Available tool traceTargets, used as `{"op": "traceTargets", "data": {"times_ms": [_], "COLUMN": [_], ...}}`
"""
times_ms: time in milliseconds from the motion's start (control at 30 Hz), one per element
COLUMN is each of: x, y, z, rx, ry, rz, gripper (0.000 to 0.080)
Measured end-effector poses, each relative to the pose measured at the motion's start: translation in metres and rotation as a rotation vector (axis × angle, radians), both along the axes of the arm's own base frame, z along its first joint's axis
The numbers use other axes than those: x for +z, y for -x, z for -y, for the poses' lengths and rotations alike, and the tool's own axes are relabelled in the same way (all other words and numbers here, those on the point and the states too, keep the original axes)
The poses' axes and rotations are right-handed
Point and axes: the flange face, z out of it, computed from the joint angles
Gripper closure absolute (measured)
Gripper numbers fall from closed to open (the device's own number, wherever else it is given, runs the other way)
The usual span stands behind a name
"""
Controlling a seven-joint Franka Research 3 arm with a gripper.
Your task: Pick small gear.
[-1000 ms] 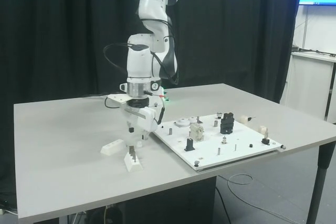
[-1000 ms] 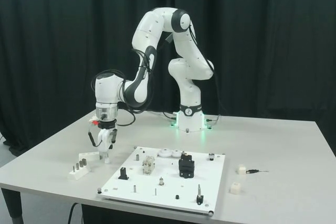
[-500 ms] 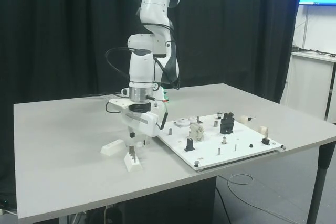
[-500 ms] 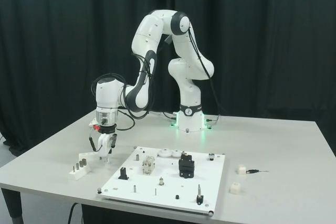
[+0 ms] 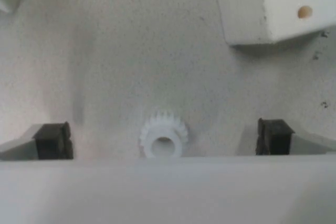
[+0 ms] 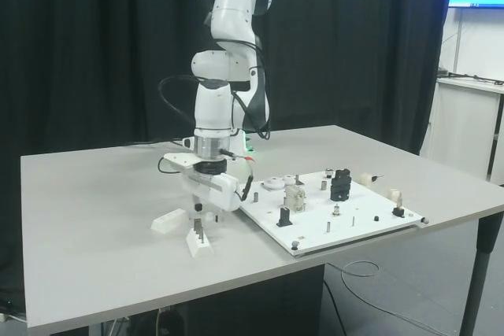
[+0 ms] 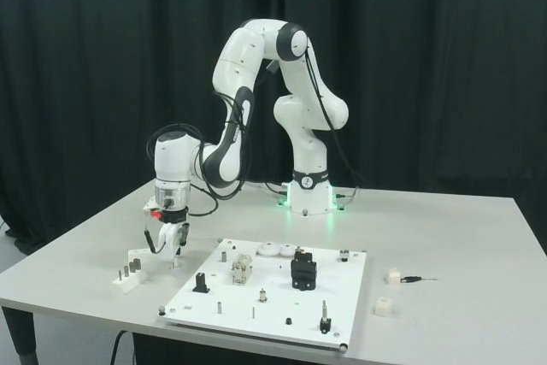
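Small gear (image 5: 163,141) flat on grey table (image 5: 157,51), centred between wide-open gripper (image 5: 163,140) fingers, untouched; white block (image 5: 273,3) at 1 o'clock.

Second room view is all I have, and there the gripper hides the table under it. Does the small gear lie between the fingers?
Observer: Yes. In the wrist view the small gear lies flat on the table, midway between the fingertips of the gripper.
Operator: Do the fingers touch it?
Observer: No. The gripper is open; the black pads stand apart from the gear, one on each side.
Operator: Is anything close to it?
Observer: A white block with holes lies apart from the gear, outside the gap.
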Motion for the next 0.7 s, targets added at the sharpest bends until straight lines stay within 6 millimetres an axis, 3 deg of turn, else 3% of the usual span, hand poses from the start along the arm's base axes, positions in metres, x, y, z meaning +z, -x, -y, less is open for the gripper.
{"op": "traceTargets", "data": {"times_ms": [233,267,433,467,633,667,700], "x": [-0.0018,-0.0020,-0.0027,-0.0029,-0.0031,-0.0031,-0.0031], "y": [-0.0003,-0.0001,0.0006,0.0007,0.0007,0.0006,0.0006], "z": [0.0005,0.0006,0.0012,0.0013,0.0014,0.0014,0.0014], "rx": [0.046,0.046,0.039,0.038,0.034,0.033,0.032], "ry": [0.001,0.001,-0.003,-0.004,-0.006,-0.006,-0.007], "rz": [-0.007,-0.007,-0.008,-0.008,-0.008,-0.008,-0.007], "gripper": [0.0003,0.0250,0.0250,0.0416,0.0416,0.0572,0.0572]}}
